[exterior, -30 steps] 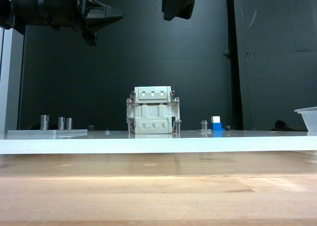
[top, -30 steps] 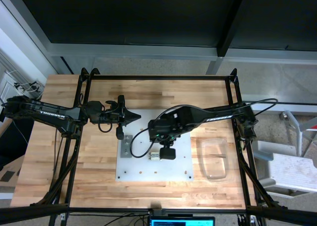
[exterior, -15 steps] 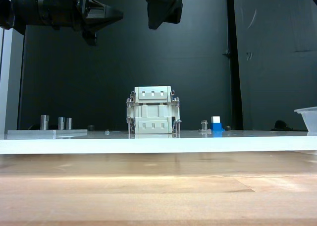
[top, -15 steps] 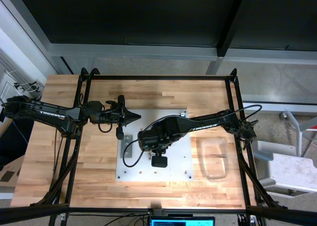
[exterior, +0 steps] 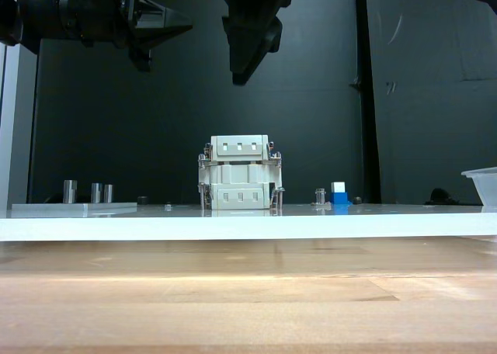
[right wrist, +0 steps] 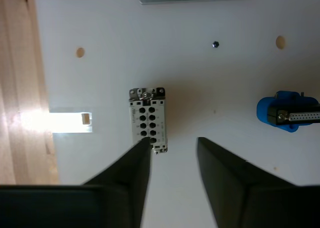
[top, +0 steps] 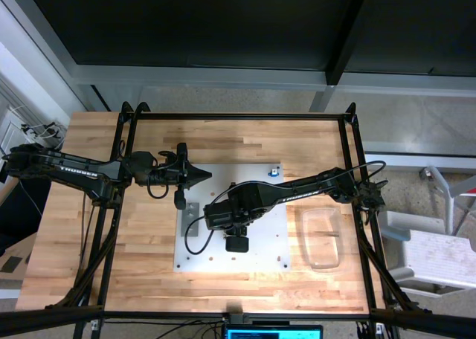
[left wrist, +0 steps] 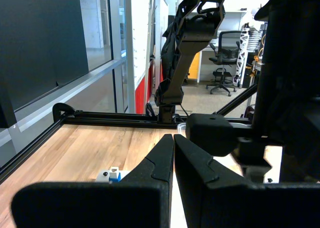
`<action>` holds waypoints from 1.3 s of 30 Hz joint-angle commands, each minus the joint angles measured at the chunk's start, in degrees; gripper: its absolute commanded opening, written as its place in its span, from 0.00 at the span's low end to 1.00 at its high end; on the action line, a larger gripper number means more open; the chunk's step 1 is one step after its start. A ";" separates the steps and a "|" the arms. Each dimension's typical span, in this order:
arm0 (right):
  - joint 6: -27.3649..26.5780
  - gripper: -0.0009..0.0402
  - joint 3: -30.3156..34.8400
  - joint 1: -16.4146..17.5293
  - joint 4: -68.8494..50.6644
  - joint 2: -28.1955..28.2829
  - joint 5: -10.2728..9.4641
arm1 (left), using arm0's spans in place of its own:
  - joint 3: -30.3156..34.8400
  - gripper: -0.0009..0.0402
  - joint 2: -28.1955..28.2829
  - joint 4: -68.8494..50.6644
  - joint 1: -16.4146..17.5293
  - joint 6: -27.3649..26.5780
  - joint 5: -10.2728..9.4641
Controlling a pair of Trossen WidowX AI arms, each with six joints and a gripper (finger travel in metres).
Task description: Remove the HAN10-E connector and place it in the container
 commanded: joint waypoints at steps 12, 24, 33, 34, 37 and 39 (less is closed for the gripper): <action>0.48 0.74 -6.47 0.31 6.25 -0.02 -0.04 | 0.02 0.02 0.00 0.00 0.02 0.00 0.00; 0.85 0.74 -10.23 0.79 9.77 -0.02 -0.24 | 0.02 0.02 0.02 0.00 0.00 0.00 0.00; 0.83 0.74 -14.29 1.05 14.60 -0.02 -0.59 | 0.02 0.02 0.02 0.00 0.00 0.00 0.02; 0.87 0.74 -14.80 1.07 14.93 -0.02 -0.63 | 0.02 0.02 0.00 0.00 0.00 0.00 0.00; 0.85 0.74 -15.96 1.16 16.09 -0.02 -1.57 | 0.02 0.02 0.02 0.00 0.00 0.00 0.00; 0.85 0.74 -16.68 1.18 16.72 -0.02 -1.57 | 0.02 0.02 0.02 0.00 0.02 0.00 0.02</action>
